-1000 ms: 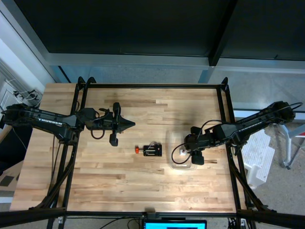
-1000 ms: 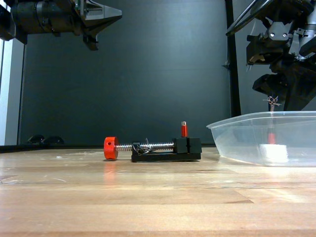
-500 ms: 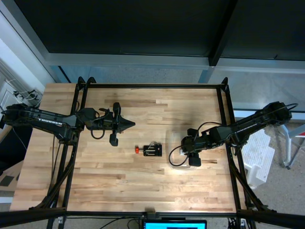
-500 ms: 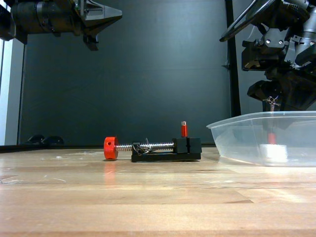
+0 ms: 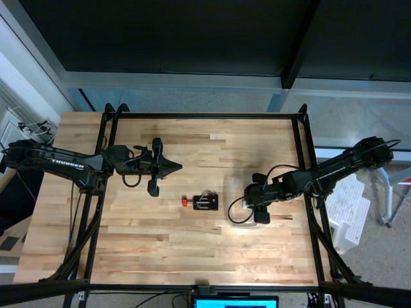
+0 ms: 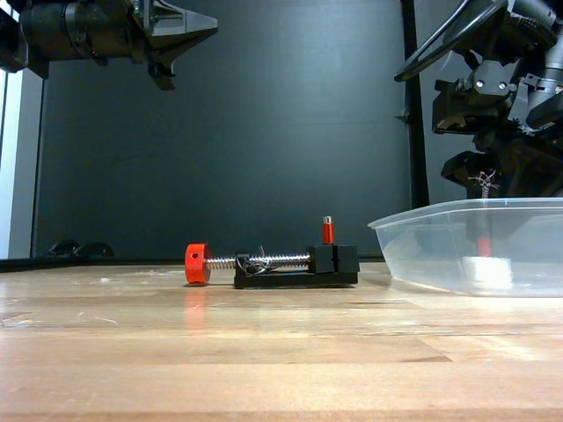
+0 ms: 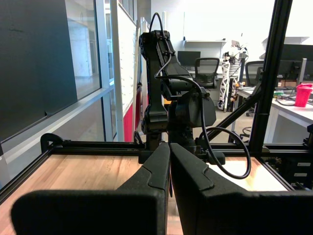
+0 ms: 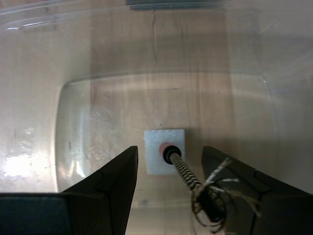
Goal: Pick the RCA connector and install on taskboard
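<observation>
Clear tray [image 6: 422, 251] at lower right of low view, with RCA connector [image 8: 180, 169] upright in white block [image 8: 154, 147]. Right gripper [image 8: 168, 149] shifted slightly toward tray centre since a second ago, now settled: fingers apart, straddling connector's frayed top, nothing gripped. Left gripper [image 7: 169, 147] parked upper left, fingers pressed together. Taskboard [image 6: 295, 268] at centre, untouched. Likely aligned for grasp.

Dark wall [image 6: 290, 132] behind; office chairs [image 7: 209, 68] (and desks [image 7: 293, 106]) beyond.
</observation>
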